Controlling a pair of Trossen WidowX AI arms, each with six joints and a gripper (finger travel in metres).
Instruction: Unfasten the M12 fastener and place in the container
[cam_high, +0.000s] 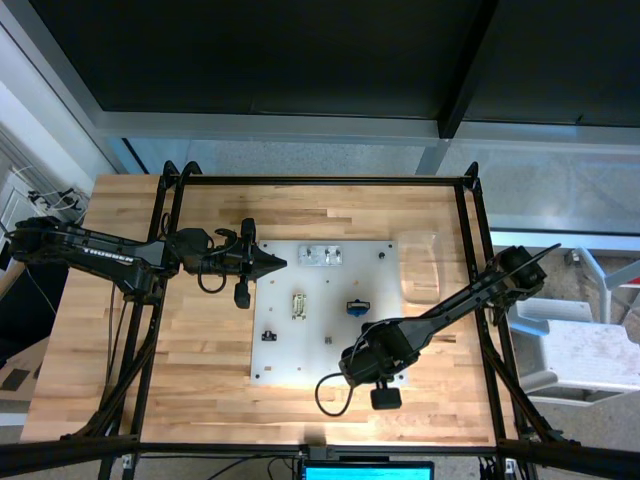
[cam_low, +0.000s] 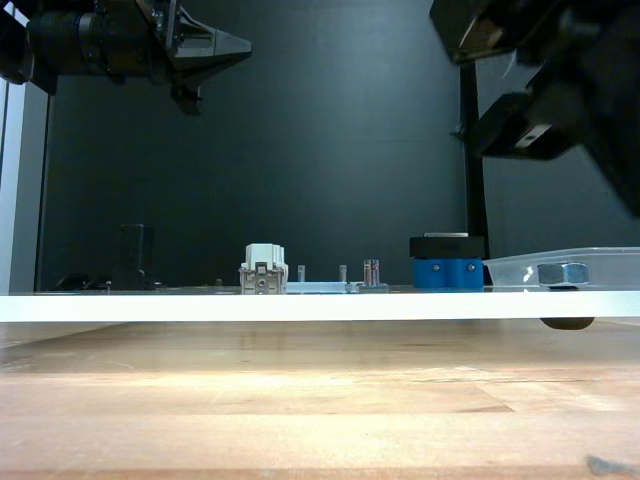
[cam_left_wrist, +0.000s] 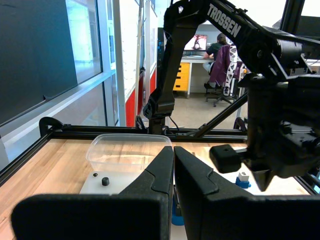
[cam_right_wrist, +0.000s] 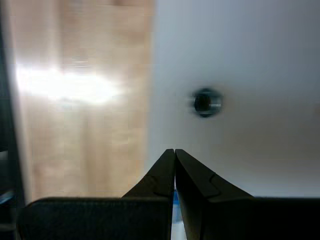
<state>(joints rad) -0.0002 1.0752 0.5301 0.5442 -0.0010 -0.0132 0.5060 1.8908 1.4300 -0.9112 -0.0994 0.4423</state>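
Black left tool (cam_high: 280, 263) hovers closed over the white board (cam_high: 290, 350) at its far left. From low the silver M12 fastener (cam_low: 562, 273) looks inside the container (cam_low: 600, 258); the right wrist view shows it on its stud, near the closed, empty right tool (cam_right_wrist: 175, 151).

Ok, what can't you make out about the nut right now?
M12 nut: the low view shows it in front of the container; whether it sits on its stud, cannot tell.
High view: the right arm covers that spot on the board.
Right wrist view: the nut is blurred beyond the shut, empty right gripper.
Left gripper, shut, parked over the board's far left corner: its view shows the container, not the nut.
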